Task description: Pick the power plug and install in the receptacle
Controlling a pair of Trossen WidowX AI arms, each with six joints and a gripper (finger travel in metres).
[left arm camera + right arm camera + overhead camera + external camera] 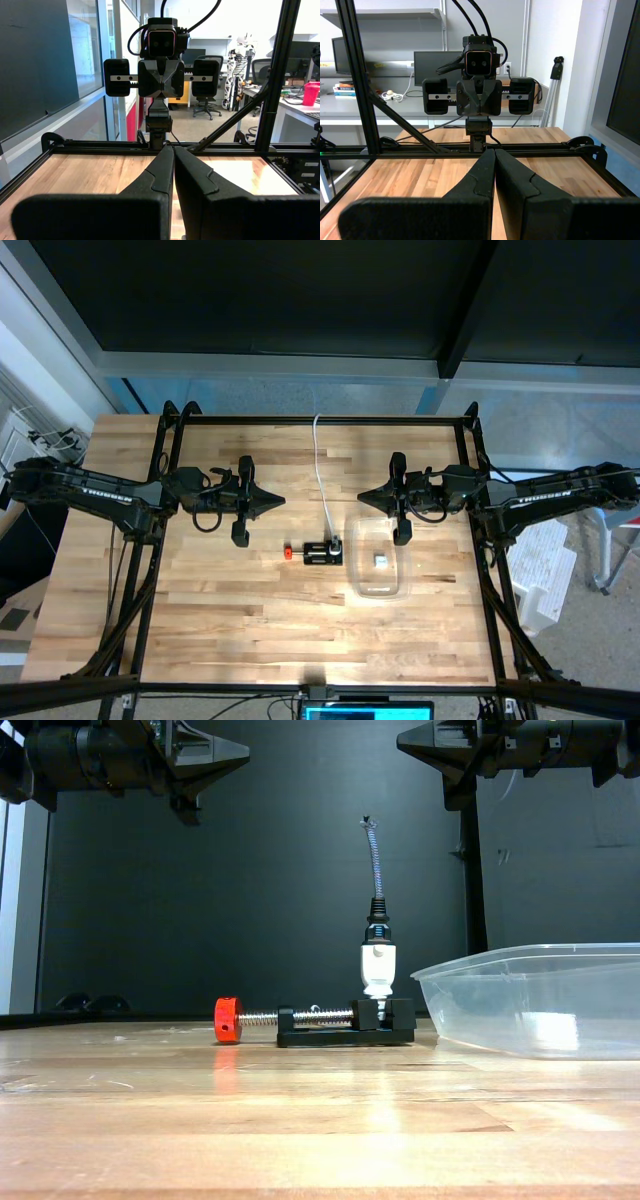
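The black power plug (376, 923) stands upright in the white receptacle (378, 968), with nothing holding it. Its braided cable (375, 860) rises from the vise (345, 1020), which has a red knob (228, 1020). In the high view the vise (322, 552) sits mid-table, and the clear tray (397, 585) to its right holds only the white block (381, 560). My left gripper (275, 502) hangs shut, high up and to the left of the vise. My right gripper (365, 495) hangs shut, high up and behind the tray. Both wrist views show the fingers pressed together with nothing between them.
The receptacle's pale cord (320, 470) runs from the vise to the table's far edge. A black frame (320, 420) borders the table. Each wrist view faces the other arm across the table: the right arm (160, 75) and the left arm (479, 90).
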